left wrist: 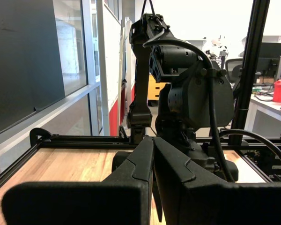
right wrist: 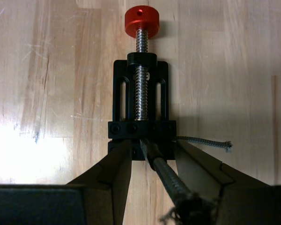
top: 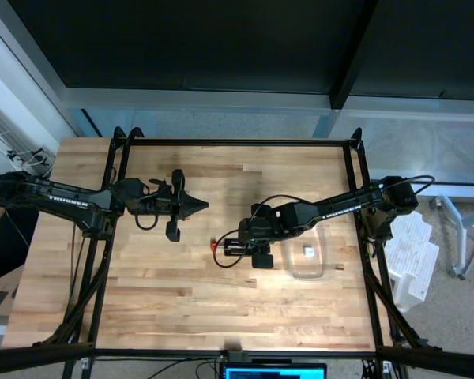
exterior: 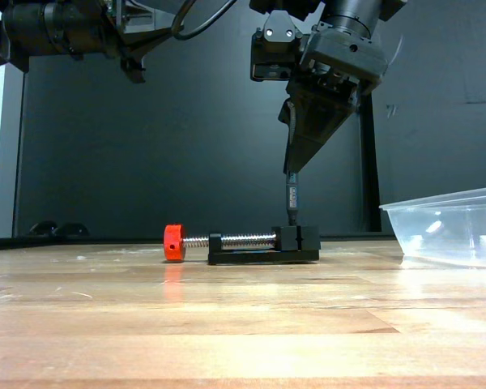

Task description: Remove the USB-C connector from taskboard and place in the container

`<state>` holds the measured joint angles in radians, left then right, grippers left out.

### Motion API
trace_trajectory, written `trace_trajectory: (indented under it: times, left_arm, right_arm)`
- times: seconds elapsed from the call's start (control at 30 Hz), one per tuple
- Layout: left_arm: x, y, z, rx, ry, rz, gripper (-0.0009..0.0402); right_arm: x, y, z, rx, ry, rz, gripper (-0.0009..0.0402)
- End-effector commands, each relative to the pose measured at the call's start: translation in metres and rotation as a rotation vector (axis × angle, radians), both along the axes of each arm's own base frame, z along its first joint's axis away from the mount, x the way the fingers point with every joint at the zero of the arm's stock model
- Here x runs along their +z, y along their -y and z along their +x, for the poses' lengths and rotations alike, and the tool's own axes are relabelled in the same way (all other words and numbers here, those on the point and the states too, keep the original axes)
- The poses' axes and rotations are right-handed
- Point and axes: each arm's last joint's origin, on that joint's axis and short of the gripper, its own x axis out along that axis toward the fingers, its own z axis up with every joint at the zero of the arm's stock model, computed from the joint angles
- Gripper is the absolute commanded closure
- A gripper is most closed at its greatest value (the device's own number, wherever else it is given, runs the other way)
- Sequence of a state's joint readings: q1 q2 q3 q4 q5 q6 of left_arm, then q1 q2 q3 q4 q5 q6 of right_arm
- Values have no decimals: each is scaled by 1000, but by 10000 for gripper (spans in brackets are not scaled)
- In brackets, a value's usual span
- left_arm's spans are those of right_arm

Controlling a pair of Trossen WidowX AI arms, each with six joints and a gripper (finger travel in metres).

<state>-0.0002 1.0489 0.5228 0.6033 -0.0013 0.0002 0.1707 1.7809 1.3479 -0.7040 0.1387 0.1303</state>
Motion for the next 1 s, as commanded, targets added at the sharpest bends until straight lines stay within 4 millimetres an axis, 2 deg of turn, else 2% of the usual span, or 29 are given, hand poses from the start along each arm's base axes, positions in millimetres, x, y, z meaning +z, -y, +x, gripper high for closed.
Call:
trace_trajectory:
  times: [0.03,0.63,1.0]
  left_arm:
    - [0,0,0,0,0,0,393]
    - [0,0,0,0,0,0,393]
    - [0,0,0,0,0,0,393]
  right_arm:
    - [0,0,1,5,4,-1,286]
    - [0,0,1,4,4,-1,370]
    - [0,0,1,5,7,1,393]
